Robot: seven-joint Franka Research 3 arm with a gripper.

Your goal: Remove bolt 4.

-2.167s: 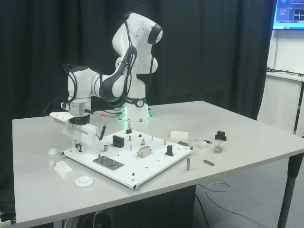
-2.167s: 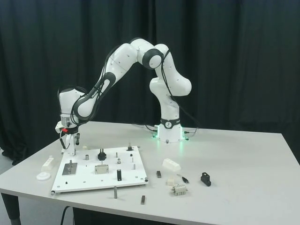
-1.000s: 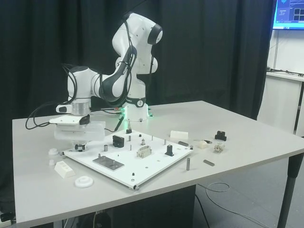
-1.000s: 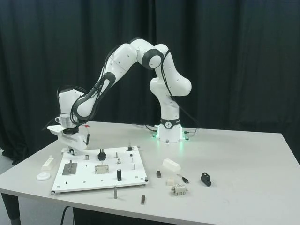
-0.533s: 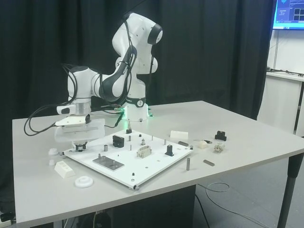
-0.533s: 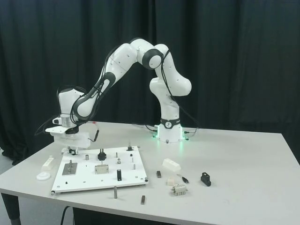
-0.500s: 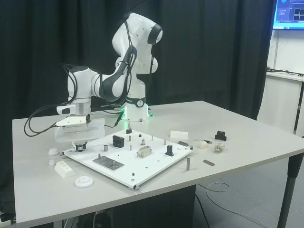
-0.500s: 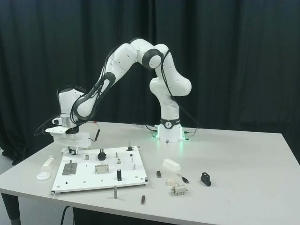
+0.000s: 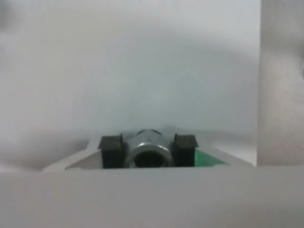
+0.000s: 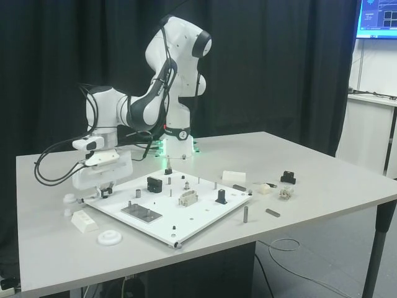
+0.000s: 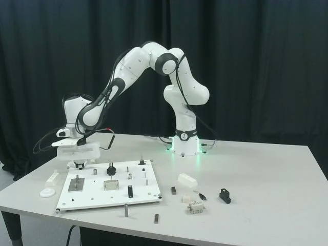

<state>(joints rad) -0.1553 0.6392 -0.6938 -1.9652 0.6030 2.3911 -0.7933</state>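
Grey table point(image 10: 322, 167), grey bolt point(image 9: 148, 148) end-on, gripper point(image 9: 147, 150) clamped

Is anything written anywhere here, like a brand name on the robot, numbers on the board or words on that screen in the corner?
No text can be read.
Arm: dark marks along the link, too small to read.
Screen: lines of text or graphics, too small to read.
Board: no numbers or labels visible.
Wrist view: only the bolt in the gripper; no writing.
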